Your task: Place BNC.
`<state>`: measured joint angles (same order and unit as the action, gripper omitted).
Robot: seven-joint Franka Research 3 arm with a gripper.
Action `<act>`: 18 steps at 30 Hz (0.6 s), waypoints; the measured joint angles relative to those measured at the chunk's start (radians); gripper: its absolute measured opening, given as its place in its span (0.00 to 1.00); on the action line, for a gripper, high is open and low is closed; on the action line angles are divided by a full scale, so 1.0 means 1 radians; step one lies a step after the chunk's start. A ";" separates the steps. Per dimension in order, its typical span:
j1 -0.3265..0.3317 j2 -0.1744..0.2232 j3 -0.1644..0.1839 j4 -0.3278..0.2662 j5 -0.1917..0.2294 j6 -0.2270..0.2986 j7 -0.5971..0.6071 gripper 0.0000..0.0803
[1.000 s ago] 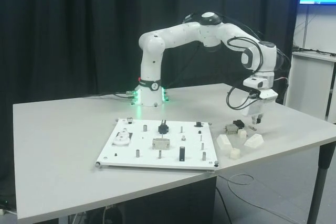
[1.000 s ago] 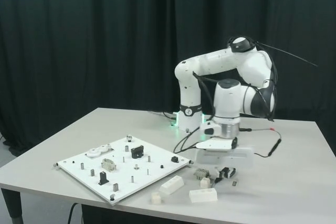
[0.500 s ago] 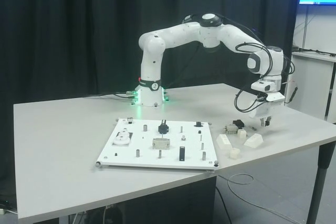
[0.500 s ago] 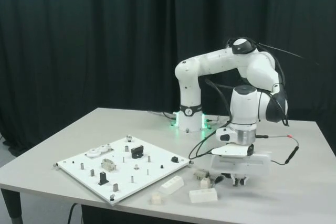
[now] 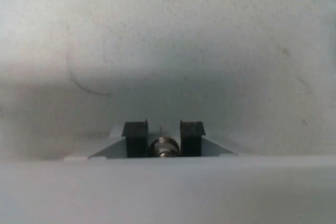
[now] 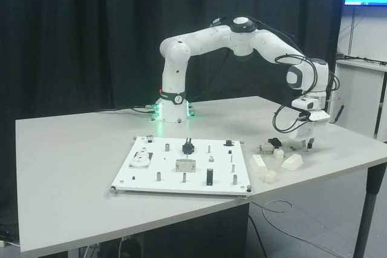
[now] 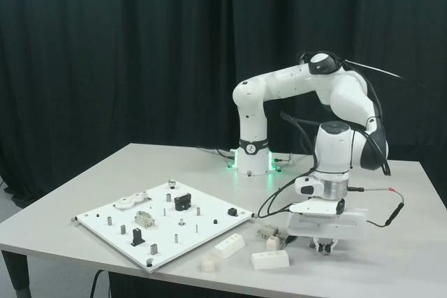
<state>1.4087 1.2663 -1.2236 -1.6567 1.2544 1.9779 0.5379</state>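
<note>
The white arm [image 6: 242,34] reaches out from its base and bends down at the wrist, so the gripper [image 6: 305,144] hangs low over the grey bench [image 6: 72,149], its fingertips just above the surface beside the loose white blocks [image 6: 292,162]. In the wrist view the two black fingertips [image 5: 135,136] stand a little apart with a small metal connector, the BNC [image 5: 166,147], pinched between the jaws. Over the last second the gripper has swung outward, away from the white board [image 6: 181,167] and past the cluster of loose parts, and has come lower. The board lies flat near the bench's front edge, carrying small pegs and fittings, among them a black one [image 7: 183,202].
</note>
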 joint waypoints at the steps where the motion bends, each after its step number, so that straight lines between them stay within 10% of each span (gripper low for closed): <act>1: 0.000 0.000 0.003 0.000 -0.002 0.004 0.000 0.16; 8: 0.000 0.000 0.014 0.003 -0.013 0.021 0.010 0.19; 9: 0.000 0.000 0.014 0.003 -0.014 0.021 0.012 0.52; 14: 0.000 -0.003 0.013 0.009 -0.029 0.023 0.018 0.52; 15: 0.000 -0.004 0.013 0.010 -0.032 0.023 0.020 0.85; 18: 0.000 -0.010 0.011 0.012 -0.044 0.023 0.026 0.85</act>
<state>1.4086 1.2561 -1.2126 -1.6443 1.2102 2.0010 0.5641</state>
